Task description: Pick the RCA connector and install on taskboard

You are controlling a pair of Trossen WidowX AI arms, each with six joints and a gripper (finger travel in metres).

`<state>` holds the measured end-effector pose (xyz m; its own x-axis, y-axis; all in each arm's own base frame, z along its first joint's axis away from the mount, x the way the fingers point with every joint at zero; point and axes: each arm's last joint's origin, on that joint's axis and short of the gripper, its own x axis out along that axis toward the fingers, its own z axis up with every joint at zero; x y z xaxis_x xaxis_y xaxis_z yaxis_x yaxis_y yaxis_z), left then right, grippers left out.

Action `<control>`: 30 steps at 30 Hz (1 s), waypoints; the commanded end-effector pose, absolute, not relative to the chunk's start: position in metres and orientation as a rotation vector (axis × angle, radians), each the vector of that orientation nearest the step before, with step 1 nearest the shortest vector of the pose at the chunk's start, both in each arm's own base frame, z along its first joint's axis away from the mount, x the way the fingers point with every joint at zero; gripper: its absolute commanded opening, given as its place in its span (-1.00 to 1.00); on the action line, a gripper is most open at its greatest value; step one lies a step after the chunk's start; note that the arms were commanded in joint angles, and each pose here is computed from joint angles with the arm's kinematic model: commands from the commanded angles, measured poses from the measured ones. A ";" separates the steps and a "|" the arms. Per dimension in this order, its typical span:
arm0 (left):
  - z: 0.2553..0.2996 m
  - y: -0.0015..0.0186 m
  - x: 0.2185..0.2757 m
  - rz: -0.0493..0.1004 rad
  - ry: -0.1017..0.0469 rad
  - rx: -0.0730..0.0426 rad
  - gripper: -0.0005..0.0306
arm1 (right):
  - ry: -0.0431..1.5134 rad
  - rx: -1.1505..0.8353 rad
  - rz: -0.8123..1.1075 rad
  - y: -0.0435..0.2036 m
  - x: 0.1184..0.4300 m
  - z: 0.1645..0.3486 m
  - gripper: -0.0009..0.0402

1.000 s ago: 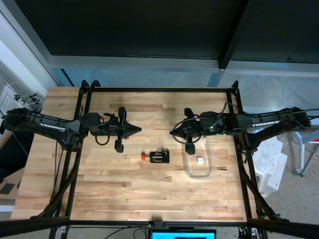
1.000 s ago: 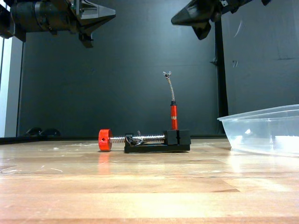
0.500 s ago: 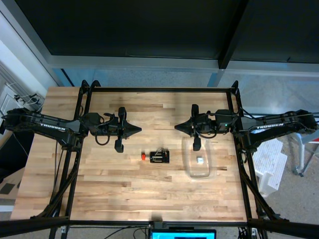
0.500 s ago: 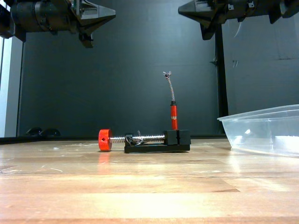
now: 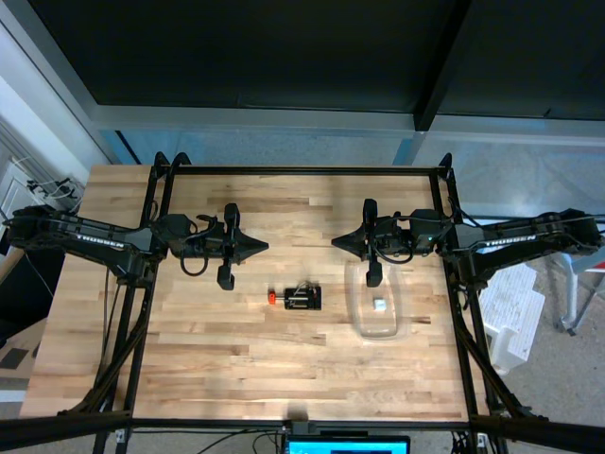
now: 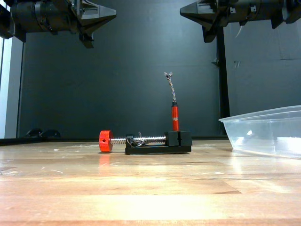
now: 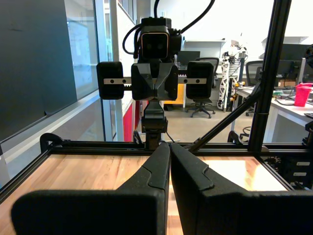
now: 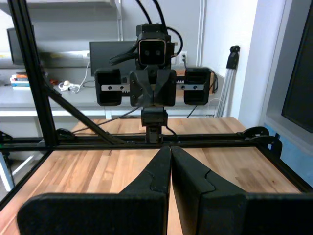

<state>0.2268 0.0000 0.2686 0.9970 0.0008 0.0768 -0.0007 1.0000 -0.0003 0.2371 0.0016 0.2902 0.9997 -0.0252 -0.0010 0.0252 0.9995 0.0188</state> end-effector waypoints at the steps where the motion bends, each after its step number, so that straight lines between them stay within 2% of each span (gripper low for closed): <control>1: 0.2686 0.0000 0.2269 0.000 -0.076 0.000 -0.96 | -0.006 0.018 -0.025 0.002 0.236 0.285 -0.96; 30: 0.2686 0.0000 0.2268 0.000 -0.077 0.000 -0.97 | 0.003 0.027 -0.021 0.002 0.234 0.282 -0.96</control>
<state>0.2268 0.0000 0.2685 0.9971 0.0008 0.0764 -0.0008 1.0000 0.0001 0.2335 0.0020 0.2825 0.9998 -0.0206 -0.0021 0.0206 0.9994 0.0272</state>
